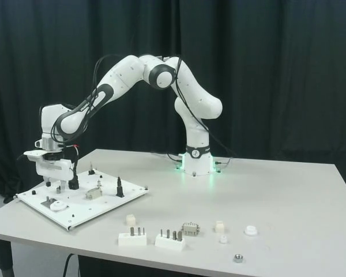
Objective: Pick square peg 1.
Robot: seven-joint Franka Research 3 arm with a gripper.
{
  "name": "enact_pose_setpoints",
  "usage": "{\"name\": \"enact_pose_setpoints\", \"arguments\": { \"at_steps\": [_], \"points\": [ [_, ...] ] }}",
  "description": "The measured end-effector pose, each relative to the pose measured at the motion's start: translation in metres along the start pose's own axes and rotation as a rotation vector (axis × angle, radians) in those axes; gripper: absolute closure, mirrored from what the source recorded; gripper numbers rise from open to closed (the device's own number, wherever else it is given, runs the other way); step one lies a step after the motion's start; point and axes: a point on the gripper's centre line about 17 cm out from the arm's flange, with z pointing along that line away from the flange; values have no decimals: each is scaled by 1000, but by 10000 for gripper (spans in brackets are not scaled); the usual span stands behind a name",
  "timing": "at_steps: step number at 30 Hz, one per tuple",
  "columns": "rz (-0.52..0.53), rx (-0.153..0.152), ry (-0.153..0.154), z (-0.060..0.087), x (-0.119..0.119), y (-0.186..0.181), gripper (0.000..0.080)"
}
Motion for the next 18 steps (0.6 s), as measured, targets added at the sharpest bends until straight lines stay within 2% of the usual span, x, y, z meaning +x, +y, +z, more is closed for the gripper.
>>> {"name": "enact_pose_setpoints", "arguments": {
  "at_steps": [2, 3, 18],
  "points": [
    [1, -3, 6, -3, 4, 0, 313],
    [0, -5, 9, -5, 6, 0, 18],
    [-10, -26, 28, -22, 20, 4, 3]
  ]
}}
